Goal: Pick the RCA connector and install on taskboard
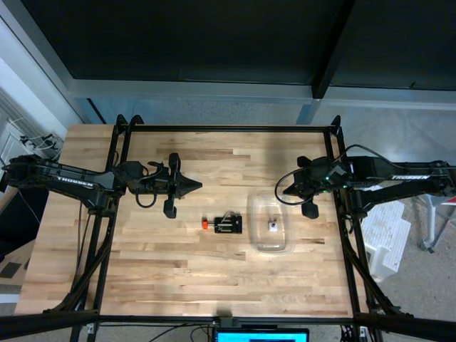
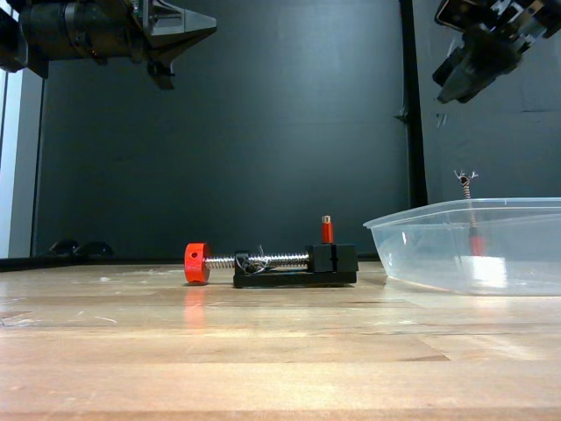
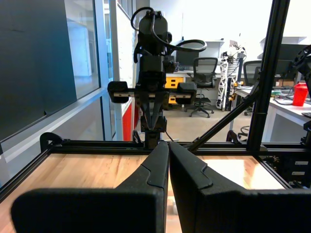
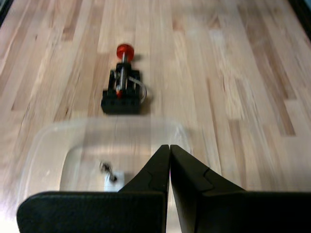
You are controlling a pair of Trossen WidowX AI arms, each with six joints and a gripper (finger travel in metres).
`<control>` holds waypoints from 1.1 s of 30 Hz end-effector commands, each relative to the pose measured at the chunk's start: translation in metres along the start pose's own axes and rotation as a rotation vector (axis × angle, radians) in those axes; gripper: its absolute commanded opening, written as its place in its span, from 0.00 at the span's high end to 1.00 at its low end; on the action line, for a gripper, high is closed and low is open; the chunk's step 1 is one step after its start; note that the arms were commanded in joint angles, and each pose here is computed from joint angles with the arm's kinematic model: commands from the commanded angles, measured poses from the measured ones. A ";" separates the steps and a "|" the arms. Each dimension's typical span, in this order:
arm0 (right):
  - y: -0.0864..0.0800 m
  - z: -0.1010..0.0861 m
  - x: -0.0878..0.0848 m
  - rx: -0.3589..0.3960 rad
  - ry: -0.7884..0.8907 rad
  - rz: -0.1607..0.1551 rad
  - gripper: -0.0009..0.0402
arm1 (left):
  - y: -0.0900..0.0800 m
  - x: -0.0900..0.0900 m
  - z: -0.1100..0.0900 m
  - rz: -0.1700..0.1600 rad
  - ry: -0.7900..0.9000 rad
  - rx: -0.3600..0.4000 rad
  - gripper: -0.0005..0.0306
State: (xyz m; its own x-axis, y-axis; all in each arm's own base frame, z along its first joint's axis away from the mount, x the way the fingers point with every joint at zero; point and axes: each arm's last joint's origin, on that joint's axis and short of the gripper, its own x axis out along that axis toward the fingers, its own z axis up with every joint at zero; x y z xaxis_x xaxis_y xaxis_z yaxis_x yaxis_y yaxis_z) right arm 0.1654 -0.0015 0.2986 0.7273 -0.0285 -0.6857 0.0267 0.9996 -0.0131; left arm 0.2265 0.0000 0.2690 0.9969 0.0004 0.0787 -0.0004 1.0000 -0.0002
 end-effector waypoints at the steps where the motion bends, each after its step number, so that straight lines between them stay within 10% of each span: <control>1: 0.001 0.001 -0.009 0.006 0.047 0.007 0.98 | 0.000 0.000 0.000 0.000 0.000 0.000 0.98; 18: 0.023 -0.004 -0.015 0.012 0.211 0.101 0.98 | 0.000 0.000 0.000 0.000 0.000 0.000 0.98; 33: 0.031 0.001 0.011 -0.005 0.293 0.079 0.94 | 0.000 0.000 0.000 0.000 0.000 0.000 0.98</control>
State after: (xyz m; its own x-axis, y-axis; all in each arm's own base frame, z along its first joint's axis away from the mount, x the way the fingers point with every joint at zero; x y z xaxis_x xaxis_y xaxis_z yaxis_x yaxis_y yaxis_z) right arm 0.1736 0.0293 0.2926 0.5022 0.0531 -0.8631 -0.0251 0.9986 0.0468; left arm 0.2265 0.0000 0.2690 0.9969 0.0004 0.0787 -0.0004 1.0000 -0.0002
